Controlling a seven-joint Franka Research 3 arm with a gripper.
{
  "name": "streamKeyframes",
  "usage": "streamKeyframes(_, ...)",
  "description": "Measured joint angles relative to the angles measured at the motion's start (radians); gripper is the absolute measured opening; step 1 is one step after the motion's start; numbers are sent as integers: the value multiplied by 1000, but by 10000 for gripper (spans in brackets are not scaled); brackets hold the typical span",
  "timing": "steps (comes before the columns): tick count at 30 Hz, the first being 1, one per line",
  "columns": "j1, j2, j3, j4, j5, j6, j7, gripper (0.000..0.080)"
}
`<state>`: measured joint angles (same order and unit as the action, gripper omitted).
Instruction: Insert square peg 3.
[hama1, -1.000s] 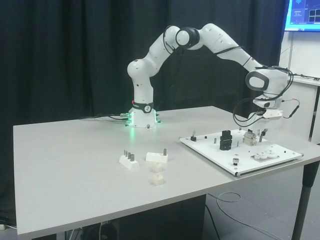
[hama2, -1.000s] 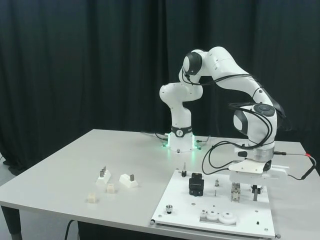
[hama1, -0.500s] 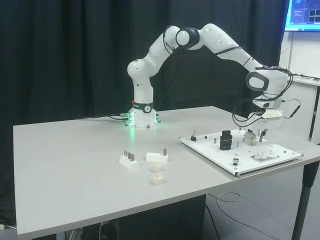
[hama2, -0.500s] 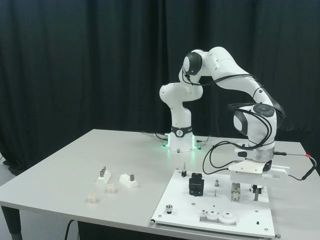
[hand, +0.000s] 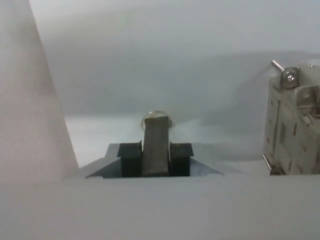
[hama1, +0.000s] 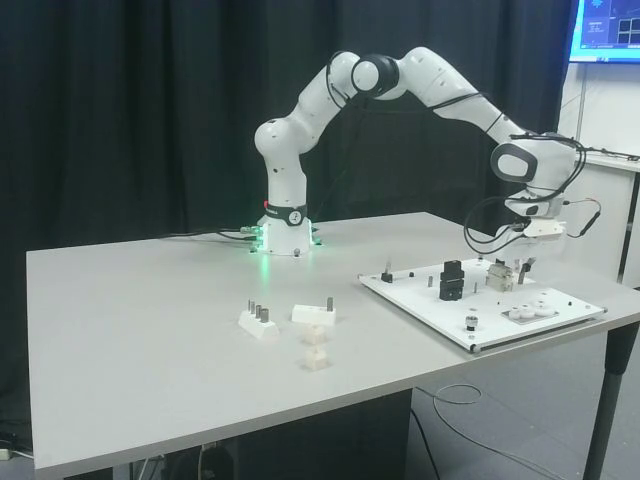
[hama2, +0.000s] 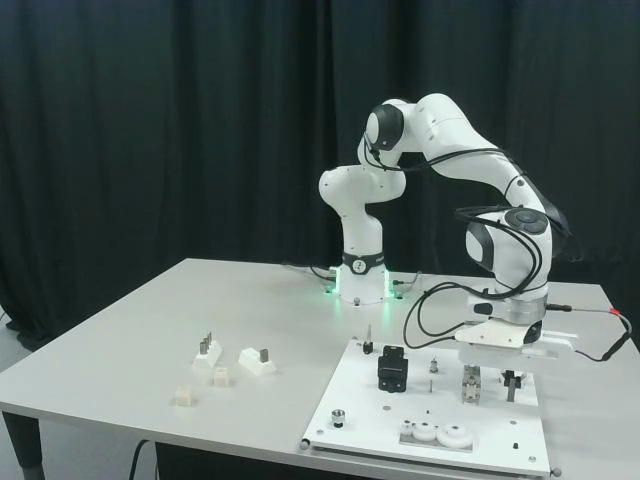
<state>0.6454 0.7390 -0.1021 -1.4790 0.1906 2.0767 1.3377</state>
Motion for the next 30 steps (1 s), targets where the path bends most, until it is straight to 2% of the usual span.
streamKeyframes(30,1,2,3,-10,2,18,-1,114)
